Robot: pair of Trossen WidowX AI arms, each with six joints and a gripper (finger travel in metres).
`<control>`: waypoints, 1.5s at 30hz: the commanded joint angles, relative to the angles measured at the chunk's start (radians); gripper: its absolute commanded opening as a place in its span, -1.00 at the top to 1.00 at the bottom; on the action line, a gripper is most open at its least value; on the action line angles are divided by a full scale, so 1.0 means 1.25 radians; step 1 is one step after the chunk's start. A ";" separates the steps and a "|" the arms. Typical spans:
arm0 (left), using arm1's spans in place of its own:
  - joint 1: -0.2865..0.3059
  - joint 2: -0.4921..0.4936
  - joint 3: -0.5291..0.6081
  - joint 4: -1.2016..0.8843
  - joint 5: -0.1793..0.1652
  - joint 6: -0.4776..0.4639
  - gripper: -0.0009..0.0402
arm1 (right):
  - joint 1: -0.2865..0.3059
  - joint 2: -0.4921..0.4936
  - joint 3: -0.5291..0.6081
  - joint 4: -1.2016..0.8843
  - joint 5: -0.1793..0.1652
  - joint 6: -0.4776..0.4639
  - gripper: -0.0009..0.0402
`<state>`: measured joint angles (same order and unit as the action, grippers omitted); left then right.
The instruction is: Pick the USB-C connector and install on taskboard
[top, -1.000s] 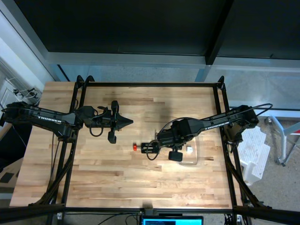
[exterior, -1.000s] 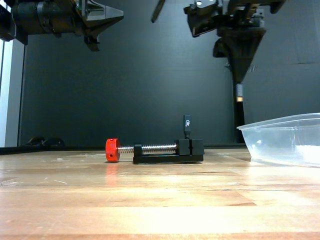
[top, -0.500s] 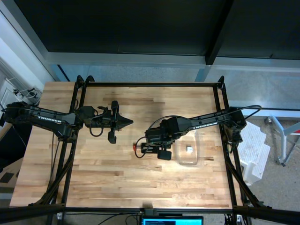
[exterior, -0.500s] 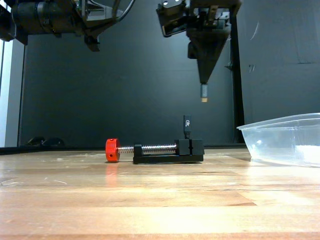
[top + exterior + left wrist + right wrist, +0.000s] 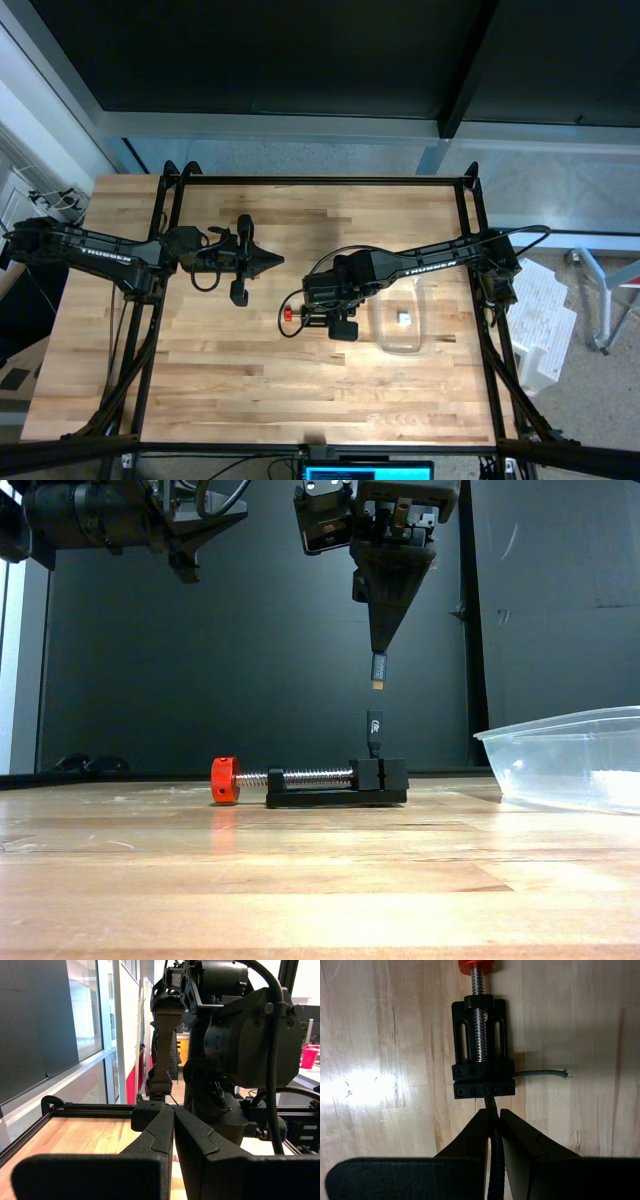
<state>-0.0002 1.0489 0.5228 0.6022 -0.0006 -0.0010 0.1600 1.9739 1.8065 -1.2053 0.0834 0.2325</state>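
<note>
— Which way does the USB-C connector point?

— Straight down. Its long axis is upright, with the pale tip lowest. It hangs in the air just above the upright pin of the taskboard, in line with it, with a small gap between them.

— What holds it?

— The right tool. Its fingers are nearly together, pinching the connector's upper end, and they touch nothing else. The left tool hovers high at the left, well apart from the taskboard, with its fingers pressed together on nothing.

— And the taskboard?

— It lies flat on the surface, near the middle, long axis left to right. The red-orange knob is at its left end and the pin stands near its right end.

— The rest?

— The surface is pale wood planks inside a black frame. A clear tray sits to the right, holding a small white piece. A dark wall stands behind.
</note>
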 commanded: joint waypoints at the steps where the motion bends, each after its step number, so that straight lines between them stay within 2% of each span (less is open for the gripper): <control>1: 0.000 0.000 0.000 0.000 0.000 0.000 0.96 | -0.002 -0.001 -0.001 0.003 0.003 0.005 0.96; 10: 0.000 0.000 0.000 0.000 0.000 0.000 0.96 | -0.002 0.012 0.002 -0.002 0.011 0.014 0.96; 45: 0.000 0.000 0.000 0.001 0.000 0.000 0.96 | 0.006 0.025 -0.001 0.012 0.011 0.037 0.96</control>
<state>-0.0002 1.0489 0.5228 0.6025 -0.0006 -0.0010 0.1680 2.0048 1.8053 -1.1908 0.0971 0.2790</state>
